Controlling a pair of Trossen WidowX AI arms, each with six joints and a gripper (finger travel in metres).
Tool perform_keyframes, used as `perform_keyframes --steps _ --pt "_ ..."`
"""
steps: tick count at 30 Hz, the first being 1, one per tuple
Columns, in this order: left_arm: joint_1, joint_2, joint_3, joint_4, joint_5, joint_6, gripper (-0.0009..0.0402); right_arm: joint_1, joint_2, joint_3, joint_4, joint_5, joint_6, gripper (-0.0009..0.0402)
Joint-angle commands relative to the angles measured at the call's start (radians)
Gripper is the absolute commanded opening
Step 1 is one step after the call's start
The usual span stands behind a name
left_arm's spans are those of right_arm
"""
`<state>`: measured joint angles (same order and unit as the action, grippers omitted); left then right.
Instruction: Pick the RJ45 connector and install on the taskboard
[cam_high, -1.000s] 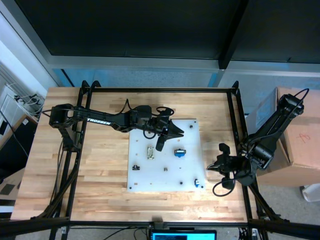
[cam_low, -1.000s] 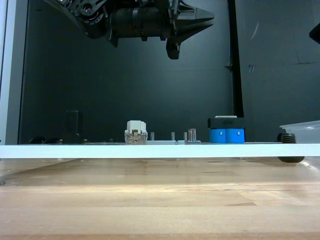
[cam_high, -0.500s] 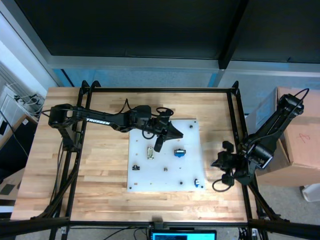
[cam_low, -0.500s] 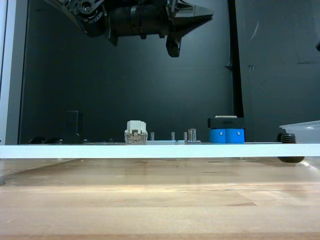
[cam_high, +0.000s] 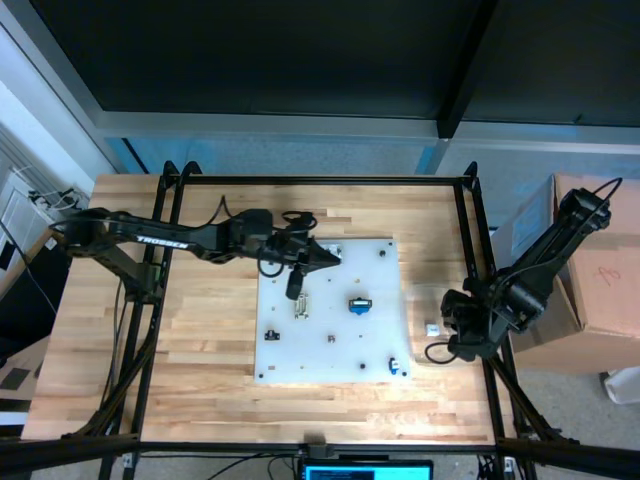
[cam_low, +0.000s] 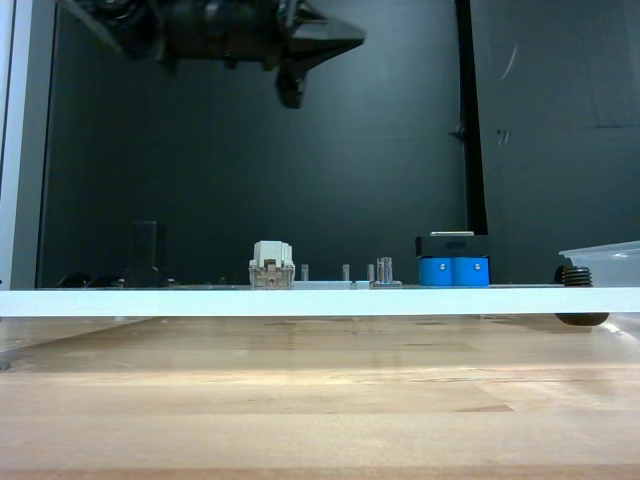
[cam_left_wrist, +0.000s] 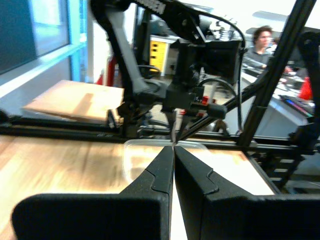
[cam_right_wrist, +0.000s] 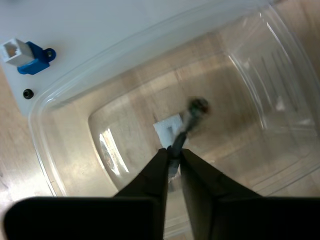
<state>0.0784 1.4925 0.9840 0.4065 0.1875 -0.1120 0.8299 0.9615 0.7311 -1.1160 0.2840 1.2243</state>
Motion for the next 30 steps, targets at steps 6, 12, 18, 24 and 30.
perform_keyframes --steps 6,12,18,24,30 --pt "-0.009 -0.171 -0.19 0.072 -0.063 -0.002 -0.0001 -0.117 -0.003 -0.002 0.01 -0.026 -0.057 0.0219" --pt "-0.01 -0.281 -0.266 0.073 -0.084 0.005 -0.0001 -0.267 -0.031 -0.002 0.174 0.008 -0.314 0.0275" --pt "-0.01 -0.387 -0.324 0.072 -0.123 0.039 -0.0001 -0.497 -0.067 -0.002 0.459 0.003 -0.653 0.0234" --pt "-0.01 -0.467 -0.366 0.072 -0.141 0.048 -0.0001 -0.725 -0.07 -0.015 0.8 -0.168 -0.954 0.0168" --pt "-0.008 -0.492 -0.396 0.072 -0.155 0.048 -0.0001 -0.928 -0.07 -0.06 1.124 -0.342 -1.085 0.0081"
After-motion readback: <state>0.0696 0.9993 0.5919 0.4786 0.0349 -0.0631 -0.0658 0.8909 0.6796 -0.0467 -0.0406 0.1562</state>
